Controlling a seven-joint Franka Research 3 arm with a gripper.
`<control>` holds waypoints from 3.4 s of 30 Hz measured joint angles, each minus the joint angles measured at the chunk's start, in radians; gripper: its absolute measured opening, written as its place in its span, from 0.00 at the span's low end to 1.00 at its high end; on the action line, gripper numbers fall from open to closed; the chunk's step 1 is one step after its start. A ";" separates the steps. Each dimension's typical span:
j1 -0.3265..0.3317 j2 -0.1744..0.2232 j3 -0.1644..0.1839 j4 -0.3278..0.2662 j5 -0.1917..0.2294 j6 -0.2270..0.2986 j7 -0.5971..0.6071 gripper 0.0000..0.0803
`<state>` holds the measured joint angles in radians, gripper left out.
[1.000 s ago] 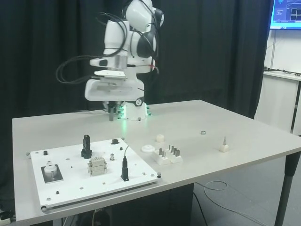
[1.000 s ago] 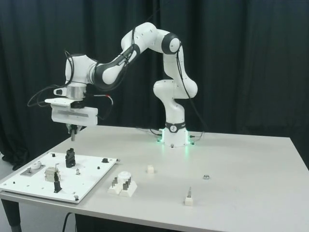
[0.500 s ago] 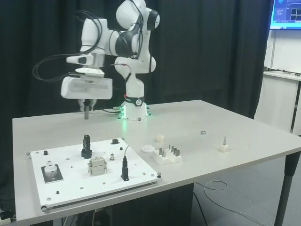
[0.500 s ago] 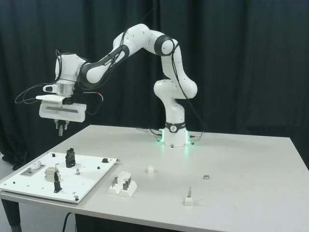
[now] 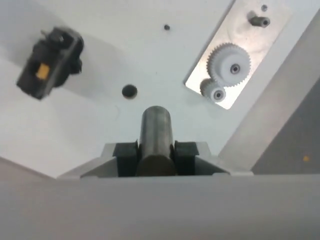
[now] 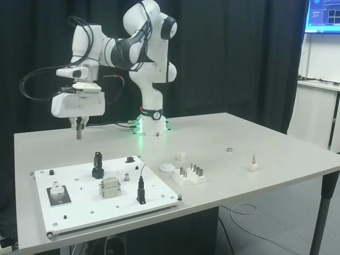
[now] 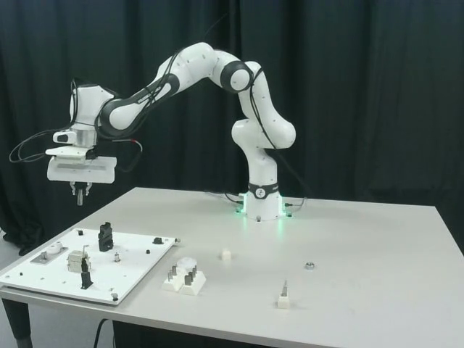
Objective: Insert round peg 4.
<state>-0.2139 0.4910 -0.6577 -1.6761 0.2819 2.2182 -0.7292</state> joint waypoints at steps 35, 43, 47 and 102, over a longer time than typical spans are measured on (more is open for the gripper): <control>-0.115 0.256 0.015 0.210 0.051 -0.147 -0.151 0.19; -0.133 0.290 0.026 0.239 0.073 -0.167 -0.222 0.19; -0.139 0.301 0.036 0.251 0.074 -0.173 -0.254 0.19; -0.137 0.348 0.051 0.186 0.181 -0.066 -0.228 0.19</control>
<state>-0.3507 0.8390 -0.6071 -1.4897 0.4631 2.1520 -0.9568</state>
